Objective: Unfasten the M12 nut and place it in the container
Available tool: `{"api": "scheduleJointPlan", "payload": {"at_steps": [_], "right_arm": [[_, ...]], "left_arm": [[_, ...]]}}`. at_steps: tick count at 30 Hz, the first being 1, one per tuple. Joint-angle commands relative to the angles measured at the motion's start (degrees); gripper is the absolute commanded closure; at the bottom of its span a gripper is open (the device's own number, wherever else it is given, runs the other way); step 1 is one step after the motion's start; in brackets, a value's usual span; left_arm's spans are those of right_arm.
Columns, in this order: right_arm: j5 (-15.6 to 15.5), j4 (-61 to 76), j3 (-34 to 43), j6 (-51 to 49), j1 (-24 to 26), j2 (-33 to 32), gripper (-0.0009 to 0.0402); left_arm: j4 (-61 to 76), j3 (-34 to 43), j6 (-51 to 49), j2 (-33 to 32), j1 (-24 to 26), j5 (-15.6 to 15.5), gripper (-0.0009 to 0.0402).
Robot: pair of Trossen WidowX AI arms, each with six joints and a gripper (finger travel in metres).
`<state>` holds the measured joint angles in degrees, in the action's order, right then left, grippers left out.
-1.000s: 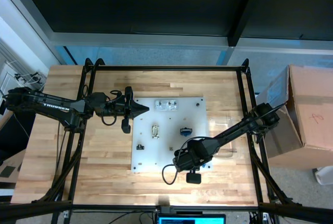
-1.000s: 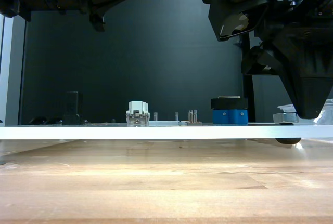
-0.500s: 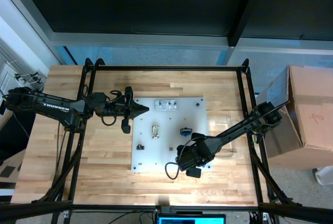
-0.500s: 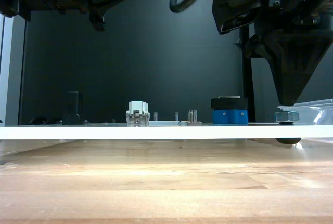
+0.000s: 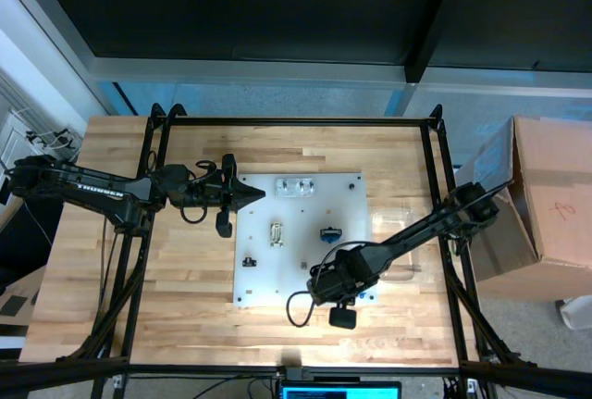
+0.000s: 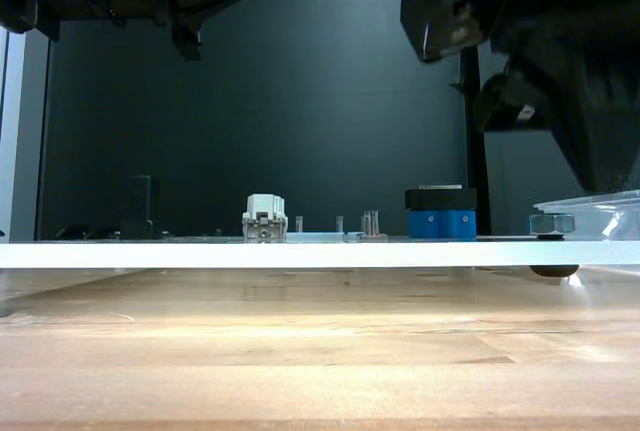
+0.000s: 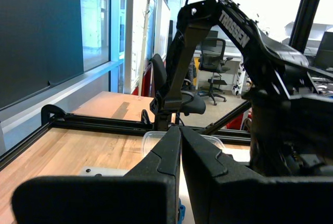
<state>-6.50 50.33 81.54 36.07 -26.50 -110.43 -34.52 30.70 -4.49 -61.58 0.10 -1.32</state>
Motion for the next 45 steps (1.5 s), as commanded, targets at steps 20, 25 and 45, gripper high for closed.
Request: {"api": "scheduleJointPlan", "payload": {"at_steps": [20, 25, 45], "right_arm": [[2.49, -0.11, -0.39, -0.33, 0.15, -0.90, 0.0394], [2.80, 0.04, -0.39, -0.59, 0.17, -0.90, 0.0393], [-2.27, 5.05, 1.57, 2.43, 0.13, 2.56, 0.0393]], "left_arm": [[0.00, 0.02, 0.02, -0.02, -0.02, 0.00, 0.0393], [0.00, 0.02, 0.02, -0.02, 0.00, 0.02, 0.0393], [-0.02, 0.02, 0.02, 0.00, -0.02, 0.00, 0.0393]]}}
